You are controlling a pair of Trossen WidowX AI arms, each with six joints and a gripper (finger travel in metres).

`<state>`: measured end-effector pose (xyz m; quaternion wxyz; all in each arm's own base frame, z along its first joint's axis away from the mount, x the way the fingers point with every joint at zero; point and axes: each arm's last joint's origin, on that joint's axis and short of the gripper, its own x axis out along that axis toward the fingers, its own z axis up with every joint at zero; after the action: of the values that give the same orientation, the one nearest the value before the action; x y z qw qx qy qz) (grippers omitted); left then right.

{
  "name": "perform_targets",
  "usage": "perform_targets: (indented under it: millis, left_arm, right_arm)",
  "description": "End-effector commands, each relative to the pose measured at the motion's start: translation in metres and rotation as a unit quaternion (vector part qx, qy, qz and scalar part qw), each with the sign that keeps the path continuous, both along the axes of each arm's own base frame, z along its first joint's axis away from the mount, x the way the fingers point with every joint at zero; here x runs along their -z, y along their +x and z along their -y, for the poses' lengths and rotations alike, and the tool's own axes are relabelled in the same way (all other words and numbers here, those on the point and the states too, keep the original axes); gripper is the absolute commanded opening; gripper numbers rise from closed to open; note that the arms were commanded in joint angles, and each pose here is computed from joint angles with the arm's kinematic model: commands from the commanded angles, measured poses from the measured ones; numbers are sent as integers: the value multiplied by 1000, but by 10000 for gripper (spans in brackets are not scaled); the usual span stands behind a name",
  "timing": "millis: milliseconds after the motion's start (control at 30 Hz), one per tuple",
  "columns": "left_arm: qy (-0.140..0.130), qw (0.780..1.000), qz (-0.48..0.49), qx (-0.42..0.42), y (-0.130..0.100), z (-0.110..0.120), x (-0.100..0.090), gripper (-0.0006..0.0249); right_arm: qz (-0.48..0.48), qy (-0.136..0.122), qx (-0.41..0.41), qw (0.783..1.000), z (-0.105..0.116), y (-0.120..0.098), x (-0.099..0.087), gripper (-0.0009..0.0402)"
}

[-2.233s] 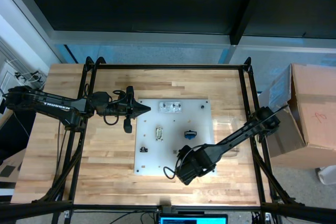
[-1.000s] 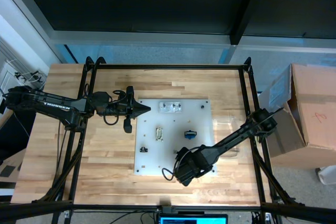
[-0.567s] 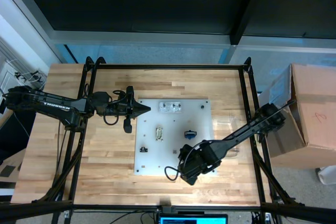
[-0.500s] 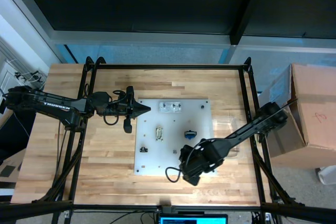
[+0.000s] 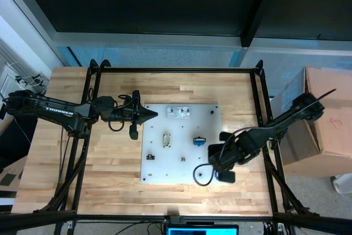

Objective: Unfasten the M12 nut and place it in the container

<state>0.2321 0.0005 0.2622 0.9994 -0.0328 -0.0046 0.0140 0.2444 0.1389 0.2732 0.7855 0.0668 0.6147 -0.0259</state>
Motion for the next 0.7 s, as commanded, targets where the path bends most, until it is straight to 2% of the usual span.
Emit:
perform_targets:
  millis: [33, 467, 700]
  left_arm:
    - [0, 1000, 0, 0, 0, 0, 0, 0]
    - [0, 1000, 0, 0, 0, 0, 0, 0]
    - [0, 1000, 0, 0, 0, 0, 0, 0]
  right_arm:
    - [-4, -2, 6, 1000, 14, -16, 4, 32]
    - [-2, -6, 29, 1000, 61, -69, 17, 32]
    - [-23, -19, 25, 999, 69, -81, 42, 32]
